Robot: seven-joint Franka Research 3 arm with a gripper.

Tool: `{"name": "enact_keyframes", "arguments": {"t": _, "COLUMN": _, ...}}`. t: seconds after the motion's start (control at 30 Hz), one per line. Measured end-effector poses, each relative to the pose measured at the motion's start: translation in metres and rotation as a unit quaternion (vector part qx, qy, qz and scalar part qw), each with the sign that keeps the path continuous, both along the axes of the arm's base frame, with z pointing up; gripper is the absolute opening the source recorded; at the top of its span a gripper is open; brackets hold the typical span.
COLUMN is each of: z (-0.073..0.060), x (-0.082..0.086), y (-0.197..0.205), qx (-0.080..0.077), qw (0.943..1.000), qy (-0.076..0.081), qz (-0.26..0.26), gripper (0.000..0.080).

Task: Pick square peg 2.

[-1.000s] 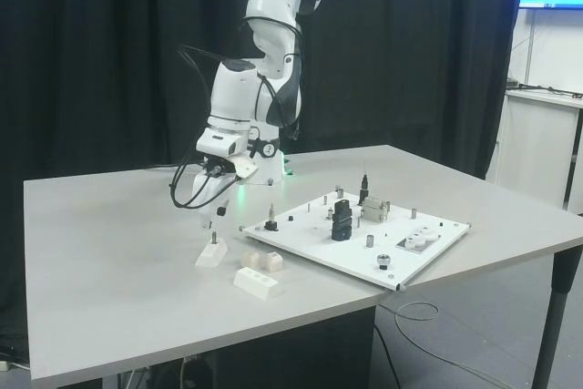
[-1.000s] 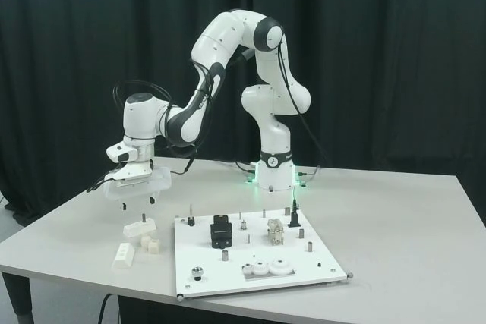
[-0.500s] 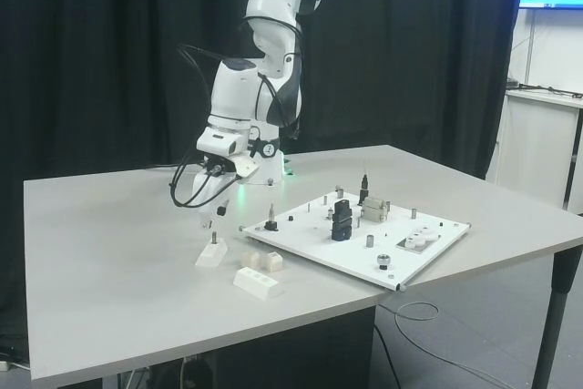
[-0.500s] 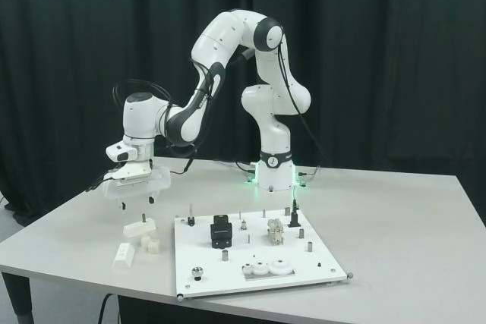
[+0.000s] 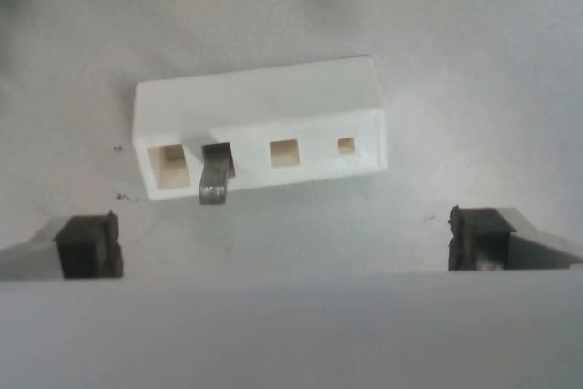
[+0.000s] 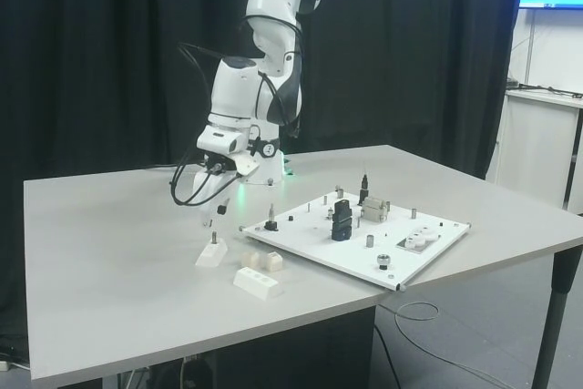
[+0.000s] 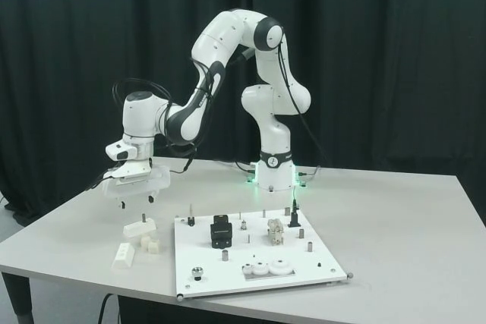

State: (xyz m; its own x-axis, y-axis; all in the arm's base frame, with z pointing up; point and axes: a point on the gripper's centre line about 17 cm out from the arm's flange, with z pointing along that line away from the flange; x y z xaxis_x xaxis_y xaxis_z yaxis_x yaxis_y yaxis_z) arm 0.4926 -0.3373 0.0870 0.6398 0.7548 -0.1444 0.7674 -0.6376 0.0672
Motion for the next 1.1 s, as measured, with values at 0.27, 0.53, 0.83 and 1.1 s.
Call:
{"name": "enact_keyframes", "arguments": {"t": 0.27, "z": 0.002, "x": 0.001, "y": 0.000, "qx": 0.000, "qw": 1.0000, "qy": -0.001, "qz": 0.001, "gripper": 0.0800}}
{"name": "enact_keyframes", "arguments": {"t": 0.53, "z": 0.003, "x": 0.001, "y": 0.001, "qx": 0.001, "qw": 1.0000, "qy": 0.000, "qz": 0.001, "gripper": 0.0800}}
{"name": "enact_keyframes", "arguments": {"t": 0.83, "z": 0.002, "x": -0.002, "y": 0.002, "qx": 0.003, "qw": 1.0000, "qy": 0.005, "qz": 0.001, "gripper": 0.0800}}
{"name": "enact_keyframes", "arguments": {"t": 1.1, "z": -0.002, "x": -0.009, "y": 0.000, "qx": 0.003, "qw": 0.9999, "qy": 0.013, "qz": 0.001, "gripper": 0.0800}}
